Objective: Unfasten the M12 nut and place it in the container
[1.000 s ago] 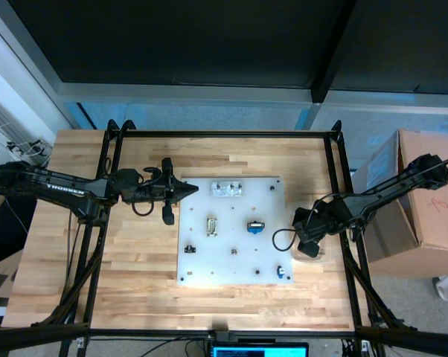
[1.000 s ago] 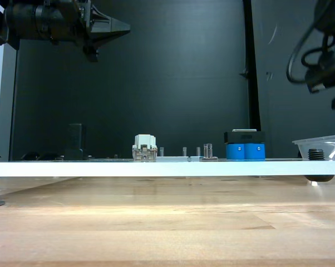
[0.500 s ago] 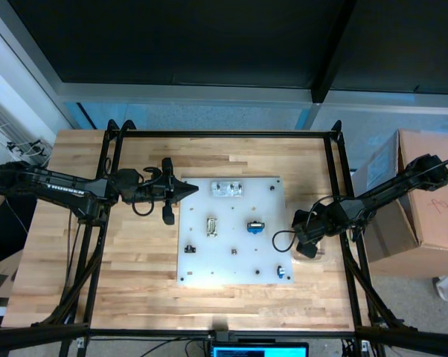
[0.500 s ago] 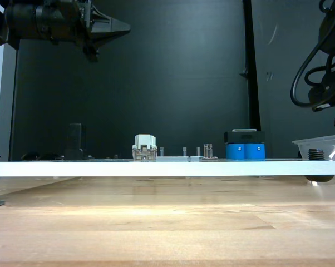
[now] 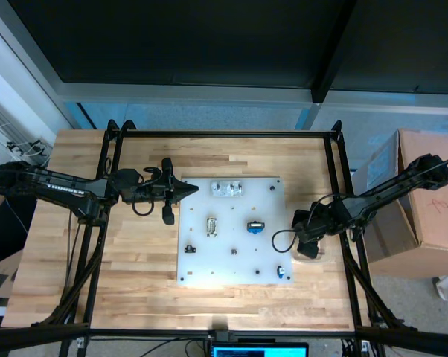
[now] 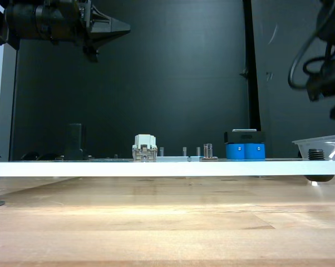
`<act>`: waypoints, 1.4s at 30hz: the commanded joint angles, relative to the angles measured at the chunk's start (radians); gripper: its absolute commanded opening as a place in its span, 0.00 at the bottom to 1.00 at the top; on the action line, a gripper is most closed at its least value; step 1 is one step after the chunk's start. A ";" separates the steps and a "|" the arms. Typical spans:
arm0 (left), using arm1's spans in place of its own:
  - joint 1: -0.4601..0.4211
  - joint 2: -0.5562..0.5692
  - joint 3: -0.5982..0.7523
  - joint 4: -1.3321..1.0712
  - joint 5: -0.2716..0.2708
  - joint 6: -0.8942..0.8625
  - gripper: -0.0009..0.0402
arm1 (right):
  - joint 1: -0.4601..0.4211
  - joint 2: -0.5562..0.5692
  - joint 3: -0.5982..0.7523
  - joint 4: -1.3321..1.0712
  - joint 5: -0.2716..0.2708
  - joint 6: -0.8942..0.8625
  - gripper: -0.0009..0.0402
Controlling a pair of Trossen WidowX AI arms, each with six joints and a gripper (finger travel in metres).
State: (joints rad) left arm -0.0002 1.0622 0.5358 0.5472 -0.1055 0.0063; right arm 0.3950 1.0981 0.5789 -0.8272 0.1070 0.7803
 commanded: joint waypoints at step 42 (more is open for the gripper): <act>0.000 0.000 0.000 0.000 0.000 0.000 0.02 | -0.481 -0.148 0.010 1.156 -0.129 -0.735 0.02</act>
State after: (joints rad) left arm -0.0002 1.0622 0.5358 0.5472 -0.1055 0.0059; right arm -0.0875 0.9489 0.6010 0.3065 -0.0364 0.0433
